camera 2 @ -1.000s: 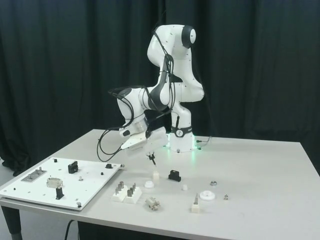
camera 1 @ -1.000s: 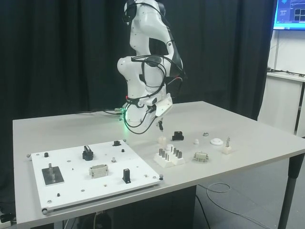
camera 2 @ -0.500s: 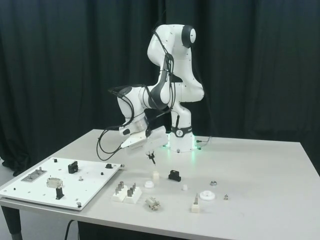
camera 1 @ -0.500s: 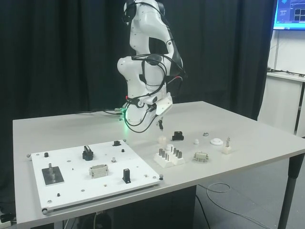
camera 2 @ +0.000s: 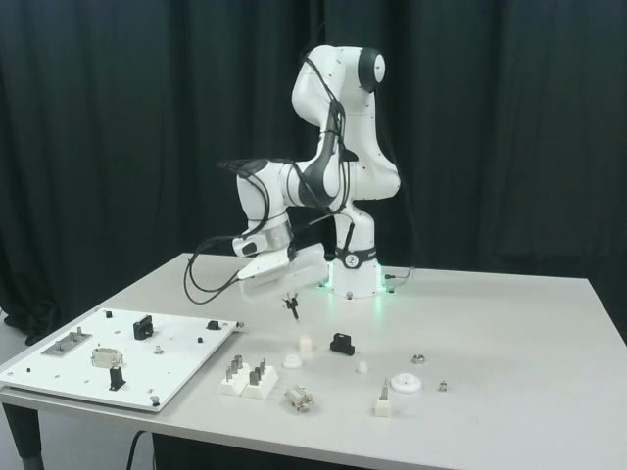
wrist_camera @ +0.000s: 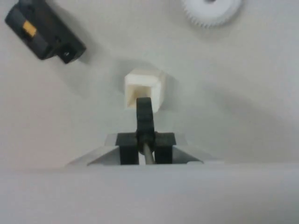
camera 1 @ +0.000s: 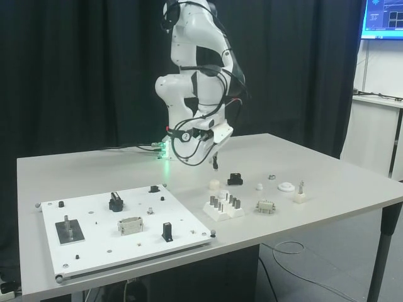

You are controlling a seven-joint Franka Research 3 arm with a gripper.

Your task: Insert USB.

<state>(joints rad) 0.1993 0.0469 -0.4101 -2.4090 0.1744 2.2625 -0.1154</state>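
Black curtains hang behind the grey table (camera 1: 327, 170), which carries scattered small parts. Far off to one side of the gripper (camera 1: 215, 165) lies the white square assembly board (camera 1: 119, 226), well apart from it. In the wrist view the two black fingers (wrist_camera: 126, 148) are clamped on a slim black USB plug (wrist_camera: 144, 116) (its thin cable runs up between them). The plug hangs in the air, clear of the table. Directly below its tip stands a small white block-shaped socket (wrist_camera: 145, 87); contact cannot be told. Near the gripper sit a black clip-like part (wrist_camera: 44, 29) and a white toothed gear wheel (wrist_camera: 211, 9). Further off stands a white rack of grey pins (camera 1: 223, 206).
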